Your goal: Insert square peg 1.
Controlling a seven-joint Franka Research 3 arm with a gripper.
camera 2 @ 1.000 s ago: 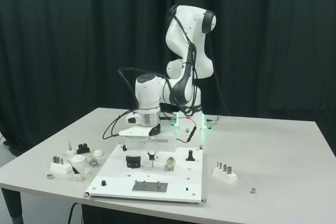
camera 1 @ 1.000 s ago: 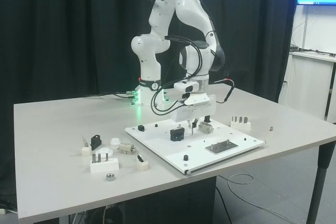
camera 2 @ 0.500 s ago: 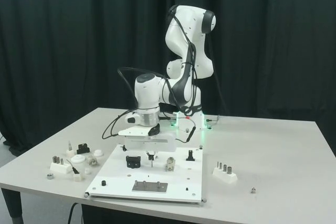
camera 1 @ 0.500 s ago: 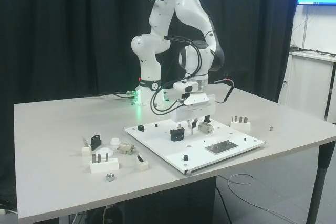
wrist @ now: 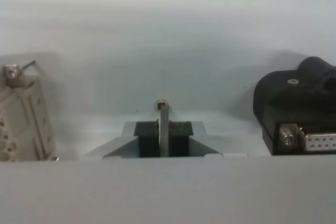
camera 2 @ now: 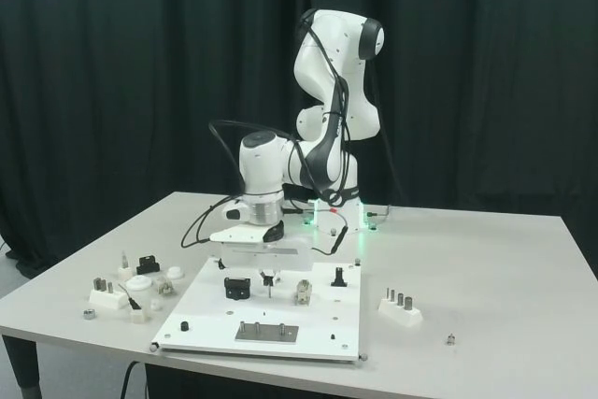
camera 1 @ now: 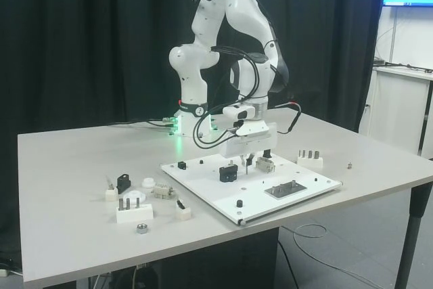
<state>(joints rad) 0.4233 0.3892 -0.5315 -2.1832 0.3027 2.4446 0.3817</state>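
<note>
- Near the table [camera 1: 81, 167] edge, a grey metal plate [camera 2: 265, 331] lies on the white board [camera 2: 308, 329].
- Farther back, the gripper [camera 2: 269, 279] is clenched on the square peg [wrist: 164, 129], upright just above the board between a black connector [wrist: 299, 116] and a pale connector [wrist: 23, 124].

White arm [camera 2: 313, 128] bolted at back of grey table [camera 2: 486, 259], bent fwd & down over white board [camera 2: 201, 320]. Gripper [camera 2: 269, 279] pointing down, thin peg [camera 2: 270, 290] hanging from it just above board. On board: black block [camera 2: 236, 287] beside gripper, small connector [camera 2: 303, 292] on other side, black clip [camera 2: 338, 277] further back, grey plate w/ two pegs [camera 2: 265, 331] near front edge. Off board, one side: white peg holder [camera 2: 104, 296], black part [camera 2: 146, 264], white discs [camera 2: 140, 284], nut [camera 2: 89, 314]. Other side: white holder w/ pegs [camera 2: 400, 309], small nut [camera 2: 449, 339]. Green light at arm base [camera 2: 313, 218]. Black curtain [camera 2: 112, 72] behind.
</note>
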